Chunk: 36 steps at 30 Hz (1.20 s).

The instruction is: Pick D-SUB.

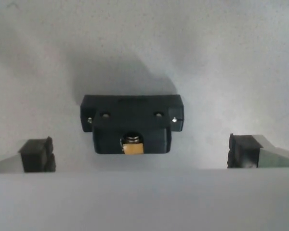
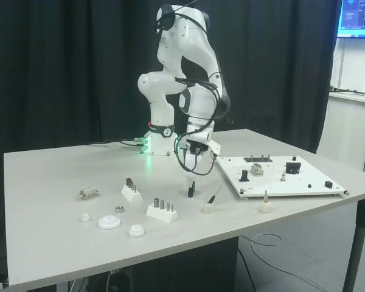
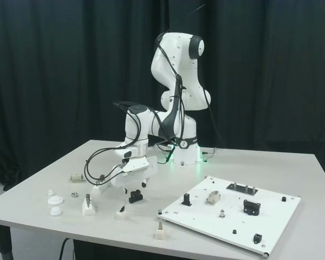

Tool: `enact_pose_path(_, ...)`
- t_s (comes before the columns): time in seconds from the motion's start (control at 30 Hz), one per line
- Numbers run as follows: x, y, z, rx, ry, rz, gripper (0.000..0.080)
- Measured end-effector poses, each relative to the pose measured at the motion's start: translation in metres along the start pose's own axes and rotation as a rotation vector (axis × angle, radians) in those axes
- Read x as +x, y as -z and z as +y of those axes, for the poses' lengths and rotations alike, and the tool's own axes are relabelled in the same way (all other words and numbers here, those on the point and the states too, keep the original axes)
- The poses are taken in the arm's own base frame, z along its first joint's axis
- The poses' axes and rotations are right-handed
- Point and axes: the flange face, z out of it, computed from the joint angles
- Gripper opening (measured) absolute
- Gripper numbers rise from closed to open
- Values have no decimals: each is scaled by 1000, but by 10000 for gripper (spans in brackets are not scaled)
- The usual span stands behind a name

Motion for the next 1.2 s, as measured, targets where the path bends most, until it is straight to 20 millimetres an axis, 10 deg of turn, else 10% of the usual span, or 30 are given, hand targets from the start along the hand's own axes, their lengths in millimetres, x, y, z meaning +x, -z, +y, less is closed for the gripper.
enact_pose_path(1.2, -8, -15, -6, -3, -23, 45, 800)
